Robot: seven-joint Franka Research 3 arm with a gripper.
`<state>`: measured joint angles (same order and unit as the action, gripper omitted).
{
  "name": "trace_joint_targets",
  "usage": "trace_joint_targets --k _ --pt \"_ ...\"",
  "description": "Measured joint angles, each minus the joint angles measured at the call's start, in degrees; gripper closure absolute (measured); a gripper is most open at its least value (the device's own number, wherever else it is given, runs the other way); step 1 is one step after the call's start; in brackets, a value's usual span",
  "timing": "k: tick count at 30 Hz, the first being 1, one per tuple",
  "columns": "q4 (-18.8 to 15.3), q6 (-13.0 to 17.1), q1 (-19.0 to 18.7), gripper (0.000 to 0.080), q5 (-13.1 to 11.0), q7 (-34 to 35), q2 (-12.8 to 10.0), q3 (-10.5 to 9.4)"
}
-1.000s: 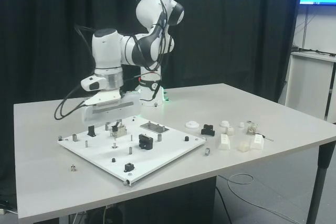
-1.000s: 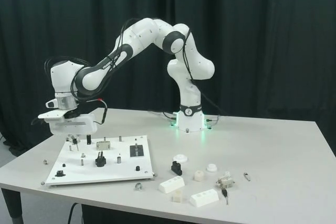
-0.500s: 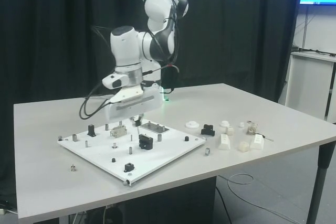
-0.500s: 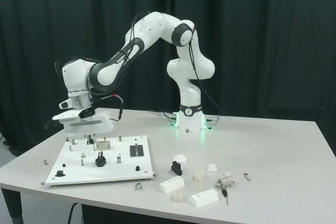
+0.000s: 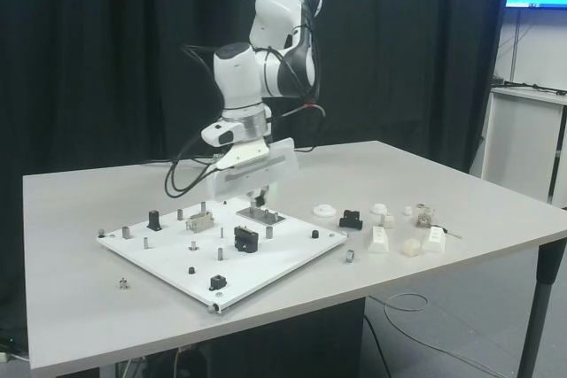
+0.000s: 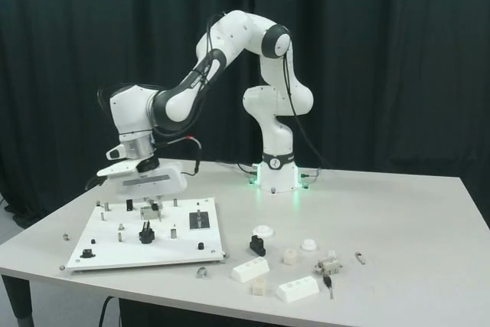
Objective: Place round peg 1.
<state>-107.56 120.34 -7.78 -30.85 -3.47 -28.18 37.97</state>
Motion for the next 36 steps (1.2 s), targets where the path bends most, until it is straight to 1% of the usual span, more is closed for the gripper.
trace_joint_targets --k 11,22,28,36 --pt "-7.14 2.50 -5.12 0.0787 1.09 4.07 5.05 0.06" --pt "-13.98 7.84 -10.72 0.0787 3.04 9.27 9.97 0.08" --pt "-17.31 10.78 -13.77 0.0787 3.59 11.77 11.74 0.09" --pt "-21.17 14.77 -17.86 0.0787 3.62 15.03 13.08 0.07"
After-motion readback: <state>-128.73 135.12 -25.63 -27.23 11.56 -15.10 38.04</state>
